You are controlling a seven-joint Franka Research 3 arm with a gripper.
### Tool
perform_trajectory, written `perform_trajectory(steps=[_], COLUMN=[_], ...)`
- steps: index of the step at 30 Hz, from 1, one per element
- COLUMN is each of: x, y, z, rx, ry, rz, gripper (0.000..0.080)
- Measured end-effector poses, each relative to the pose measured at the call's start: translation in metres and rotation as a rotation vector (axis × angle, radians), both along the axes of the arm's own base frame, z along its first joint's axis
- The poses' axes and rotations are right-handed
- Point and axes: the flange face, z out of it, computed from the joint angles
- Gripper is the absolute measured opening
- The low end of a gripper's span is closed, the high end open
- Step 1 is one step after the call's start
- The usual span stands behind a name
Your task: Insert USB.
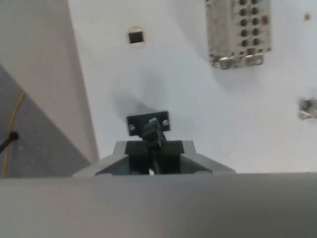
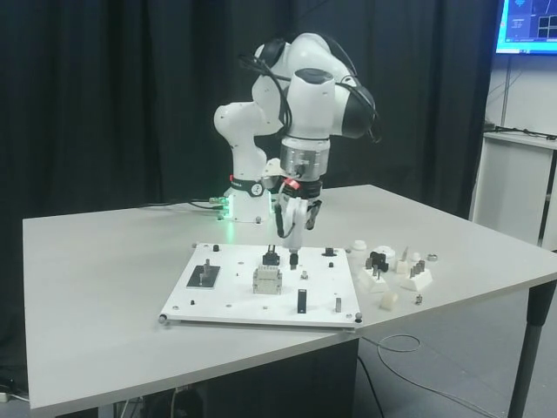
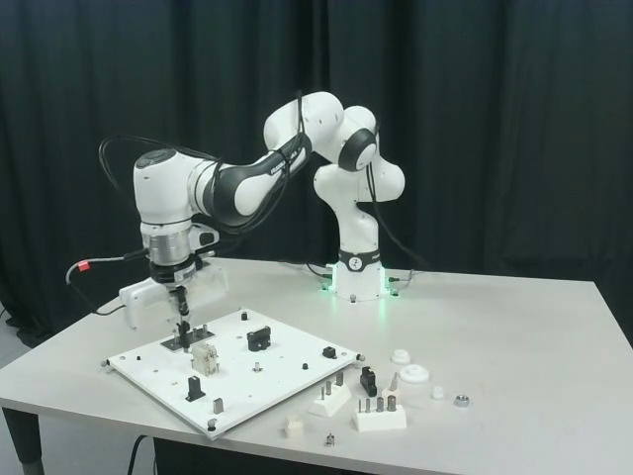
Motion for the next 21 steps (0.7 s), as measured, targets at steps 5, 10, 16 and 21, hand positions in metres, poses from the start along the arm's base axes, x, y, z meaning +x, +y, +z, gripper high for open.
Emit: perform_trajectory(steps=[5,10,16,21], x=[0.0018,0.0036,0.0058,0.0059], y=[-0.0058,-0.0073,-0.0037,-0.0001], z=[-0.0020,-0.0018,-0.0017,-0.0021], rx=[0.005,0.004,-0.017,-0.025], ry=[-0.036,-0.063,-0.075,-0.071], rz=[-0.046,-0.086,-0.108,-0.125], gripper=[0.0048,0.0048,0.0048,0.0048])
